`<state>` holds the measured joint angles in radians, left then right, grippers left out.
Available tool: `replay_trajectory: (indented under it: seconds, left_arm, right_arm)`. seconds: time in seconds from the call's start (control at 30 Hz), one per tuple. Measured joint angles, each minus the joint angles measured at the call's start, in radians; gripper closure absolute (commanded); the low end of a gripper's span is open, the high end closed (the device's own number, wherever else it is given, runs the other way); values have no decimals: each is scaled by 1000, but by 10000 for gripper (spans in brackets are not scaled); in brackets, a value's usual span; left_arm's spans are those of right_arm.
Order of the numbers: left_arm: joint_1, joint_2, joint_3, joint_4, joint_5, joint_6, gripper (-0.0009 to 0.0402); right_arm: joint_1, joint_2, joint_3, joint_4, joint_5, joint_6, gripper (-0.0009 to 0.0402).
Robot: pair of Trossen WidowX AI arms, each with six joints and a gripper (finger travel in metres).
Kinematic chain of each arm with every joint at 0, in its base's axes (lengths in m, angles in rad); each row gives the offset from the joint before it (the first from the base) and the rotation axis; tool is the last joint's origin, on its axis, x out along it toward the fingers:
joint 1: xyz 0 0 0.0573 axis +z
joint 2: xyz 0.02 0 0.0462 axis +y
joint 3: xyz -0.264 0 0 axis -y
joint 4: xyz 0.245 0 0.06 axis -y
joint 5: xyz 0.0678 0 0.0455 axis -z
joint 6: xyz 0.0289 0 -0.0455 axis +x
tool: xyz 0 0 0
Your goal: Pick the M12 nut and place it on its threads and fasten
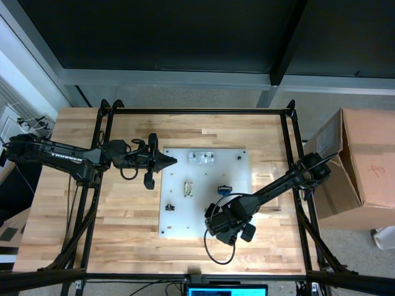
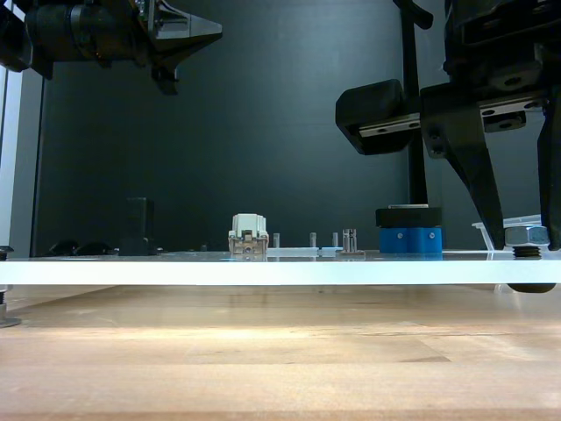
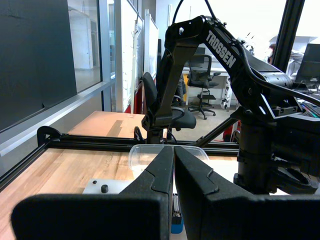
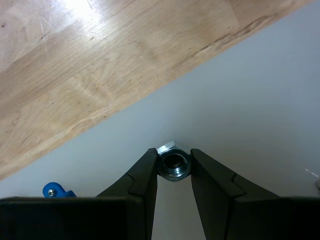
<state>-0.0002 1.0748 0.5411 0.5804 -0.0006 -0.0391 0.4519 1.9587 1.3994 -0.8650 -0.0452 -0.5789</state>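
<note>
**On the white board point(image 1: 179, 225): square first, then turn**

At the board's far left edge, well above it, my left gripper point(image 1: 171, 161) hangs with its fingers pressed together on nothing, well apart from the work. Over the board's near right edge, my right gripper point(image 4: 173, 155) points straight down and is clamped on the M12 nut point(image 2: 526, 235), one finger on either side. From table height the nut sits on top of its stud point(image 2: 527, 252), whose black ribs show beneath it. So it is on the threads but, I judge, not run down. From above, my own wrist hides it.

The step in hand is fastening. To do it well I should keep the fingers upright over the stud, so the nut's bore lies level with the board and does not cross-thread. I should press down only lightly and roll the wrist about the stud's axis. When the wrist runs out of turn, I should loosen, wind back and regrip — without lifting the nut off.
</note>
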Motion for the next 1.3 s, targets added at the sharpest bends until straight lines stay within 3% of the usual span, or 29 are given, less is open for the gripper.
replay_trajectory:
  seconds: [0.7, 1.3]
  left_arm:
    - [0, 0, 0, 0, 0, 0, 393]
    - [0, 0, 0, 0, 0, 0, 393]
  right_arm:
    - [2, 48, 86, -97, 7, 58, 393]
    - [12, 66, 96, -92, 26, 246, 393]
